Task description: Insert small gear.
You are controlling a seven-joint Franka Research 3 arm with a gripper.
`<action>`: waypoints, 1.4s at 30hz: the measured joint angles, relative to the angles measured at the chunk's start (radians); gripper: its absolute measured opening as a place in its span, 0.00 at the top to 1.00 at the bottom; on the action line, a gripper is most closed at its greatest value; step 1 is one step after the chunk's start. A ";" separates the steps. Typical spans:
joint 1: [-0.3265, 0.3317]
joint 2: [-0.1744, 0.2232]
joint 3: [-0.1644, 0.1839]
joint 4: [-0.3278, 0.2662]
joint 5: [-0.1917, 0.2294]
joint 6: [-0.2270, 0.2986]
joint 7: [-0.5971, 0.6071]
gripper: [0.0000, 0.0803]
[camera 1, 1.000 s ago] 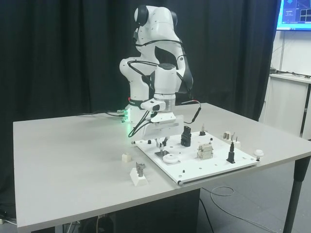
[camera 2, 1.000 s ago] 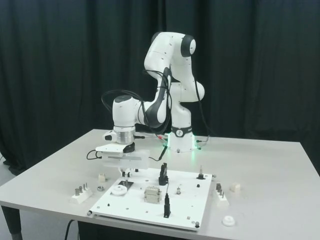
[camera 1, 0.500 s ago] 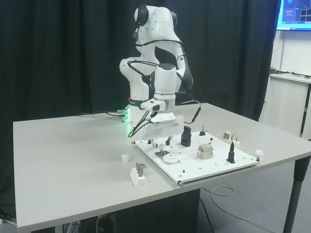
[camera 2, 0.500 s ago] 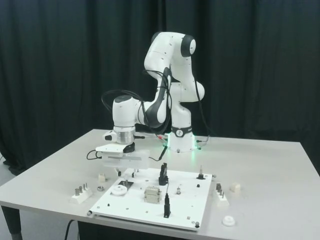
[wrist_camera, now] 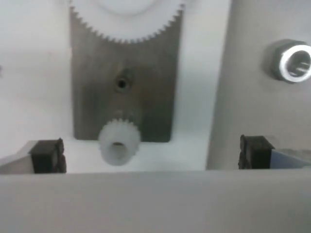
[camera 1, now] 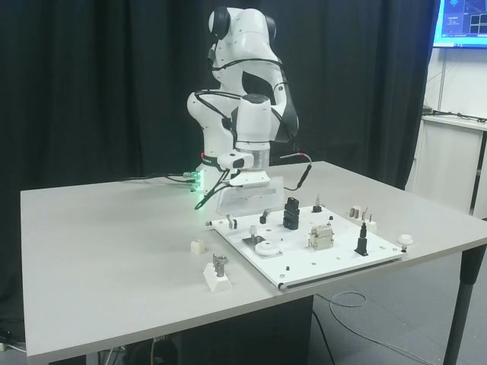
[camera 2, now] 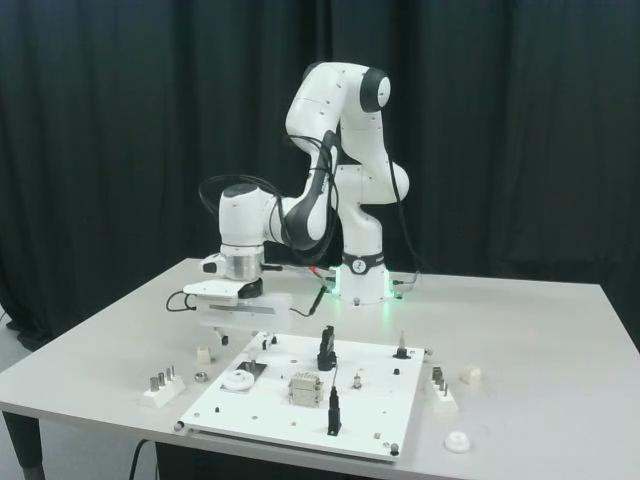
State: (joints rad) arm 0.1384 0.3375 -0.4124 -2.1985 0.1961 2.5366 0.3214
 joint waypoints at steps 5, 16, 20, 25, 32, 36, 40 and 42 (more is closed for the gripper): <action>-0.001 -0.009 -0.020 0.001 0.000 -0.002 0.000 0.01; -0.001 -0.014 -0.040 0.004 0.000 -0.012 0.034 0.00; -0.002 -0.014 -0.041 0.004 0.000 -0.012 0.047 0.00; -0.003 -0.014 -0.042 0.004 0.000 -0.012 0.071 0.00; -0.004 -0.010 -0.042 0.005 0.000 -0.012 0.108 0.00; -0.005 -0.004 -0.042 0.007 0.000 -0.012 0.115 0.00; -0.007 0.003 -0.042 0.010 0.000 -0.012 0.120 0.00; -0.007 0.007 -0.042 0.012 0.000 -0.011 0.120 0.00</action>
State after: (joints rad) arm 0.1310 0.3448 -0.4542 -2.1863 0.1962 2.5253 0.4411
